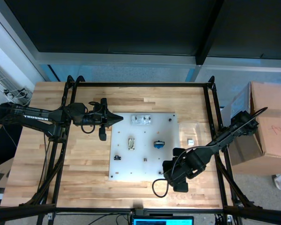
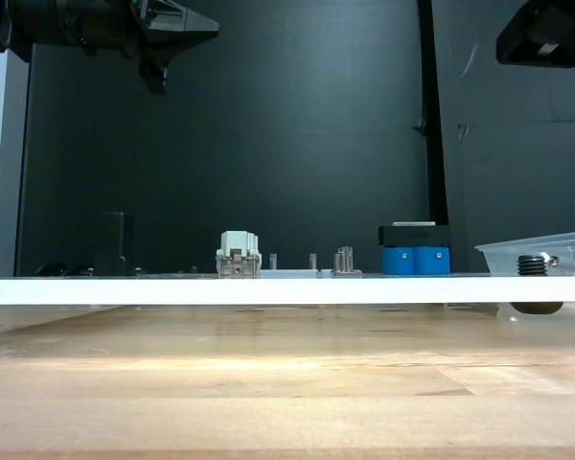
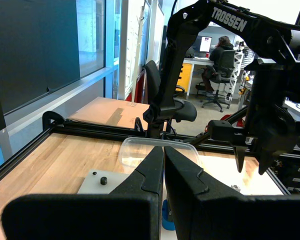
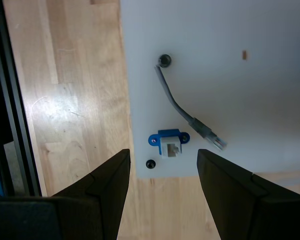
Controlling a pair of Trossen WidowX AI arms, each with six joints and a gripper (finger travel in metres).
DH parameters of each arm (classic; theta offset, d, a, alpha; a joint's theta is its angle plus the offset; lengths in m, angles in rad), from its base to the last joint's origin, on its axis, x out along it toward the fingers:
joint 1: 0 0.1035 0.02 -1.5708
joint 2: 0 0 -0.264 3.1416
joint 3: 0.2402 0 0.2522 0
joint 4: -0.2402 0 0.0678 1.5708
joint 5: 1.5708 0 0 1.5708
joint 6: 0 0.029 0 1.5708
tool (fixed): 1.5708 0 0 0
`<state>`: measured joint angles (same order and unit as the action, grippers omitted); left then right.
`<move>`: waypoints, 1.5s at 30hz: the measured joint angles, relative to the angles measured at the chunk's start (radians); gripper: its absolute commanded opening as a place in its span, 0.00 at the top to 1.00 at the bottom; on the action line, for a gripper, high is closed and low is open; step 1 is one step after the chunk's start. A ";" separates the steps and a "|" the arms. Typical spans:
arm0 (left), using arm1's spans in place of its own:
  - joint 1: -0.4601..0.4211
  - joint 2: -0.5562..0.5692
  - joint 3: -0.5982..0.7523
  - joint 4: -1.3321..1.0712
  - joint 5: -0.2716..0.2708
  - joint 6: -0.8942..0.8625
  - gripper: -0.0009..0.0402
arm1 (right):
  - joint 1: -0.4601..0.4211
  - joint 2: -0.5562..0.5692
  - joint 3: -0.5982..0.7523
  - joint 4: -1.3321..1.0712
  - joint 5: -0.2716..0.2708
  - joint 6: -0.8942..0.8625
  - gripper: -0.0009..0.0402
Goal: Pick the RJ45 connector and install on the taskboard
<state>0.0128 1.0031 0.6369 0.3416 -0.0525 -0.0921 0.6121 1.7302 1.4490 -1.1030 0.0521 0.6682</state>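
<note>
Looking down from high: seeing a white board (image 1: 131, 164) on a plank table (image 1: 84, 164), spotting the left gripper (image 1: 118, 119) hanging by its far left corner and the right gripper (image 1: 174, 180) covering its near right corner, hiding the surface beneath. Peering level: catching only the board's edge, blue blocks (image 2: 415, 259), a clear tray (image 2: 541, 251). Riding the left wrist: finding black fingers (image 3: 150, 170) pressed together, gripping nothing. Riding the right wrist: seeing fingers (image 4: 110, 180) spread wide, the clear-tipped RJ45 connector (image 4: 208, 133) lying free on the board, trailing a grey cable (image 4: 172, 97), just beside a blue socket (image 4: 169, 143), not in it.
</note>
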 measured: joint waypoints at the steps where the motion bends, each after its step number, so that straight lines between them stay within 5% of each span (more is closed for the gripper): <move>1: 0.000 0.000 0.000 0.000 0.000 0.000 0.98 | -0.001 0.006 0.000 0.004 0.000 -0.018 0.53; 13: 0.000 0.000 0.000 0.000 0.000 0.000 0.98 | -0.061 0.108 -0.026 0.048 0.007 -0.290 0.53; 27: 0.000 0.000 0.000 0.001 0.000 0.000 0.98 | -0.076 0.198 -0.028 0.172 0.008 -0.315 0.54; 45: 0.000 0.000 0.000 0.000 0.000 0.000 0.98 | -0.075 0.231 -0.035 0.224 0.005 -0.311 0.75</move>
<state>0.0128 1.0027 0.6369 0.3416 -0.0525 -0.0925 0.5369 1.9610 1.4139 -0.8787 0.0570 0.3576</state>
